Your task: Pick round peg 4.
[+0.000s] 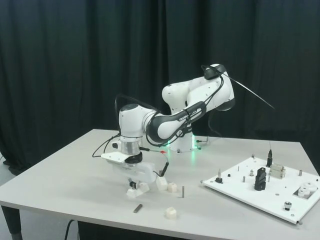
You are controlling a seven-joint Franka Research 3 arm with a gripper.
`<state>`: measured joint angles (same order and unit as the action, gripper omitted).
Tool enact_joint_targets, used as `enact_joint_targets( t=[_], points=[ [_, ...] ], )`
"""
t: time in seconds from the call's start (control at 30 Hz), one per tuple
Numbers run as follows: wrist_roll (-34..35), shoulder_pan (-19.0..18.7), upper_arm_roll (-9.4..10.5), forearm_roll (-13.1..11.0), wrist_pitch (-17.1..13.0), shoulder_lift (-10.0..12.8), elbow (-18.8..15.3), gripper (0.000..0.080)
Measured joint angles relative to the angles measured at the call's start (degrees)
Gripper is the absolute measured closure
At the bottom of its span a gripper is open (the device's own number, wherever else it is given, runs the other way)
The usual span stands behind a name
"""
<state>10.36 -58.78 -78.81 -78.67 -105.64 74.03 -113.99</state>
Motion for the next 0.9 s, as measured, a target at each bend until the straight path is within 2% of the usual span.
enact_joint_targets(
  t=[0.47, 0.9],
  points=[
    [0.0, -0.18, -0.6, -0.04, 0.4, -0.06, 0.39, 0.0657],
    [0.01, -0.5, -4.29, 0.72, 3.22, -0.1, 0.4, 0.0658]
  ],
)
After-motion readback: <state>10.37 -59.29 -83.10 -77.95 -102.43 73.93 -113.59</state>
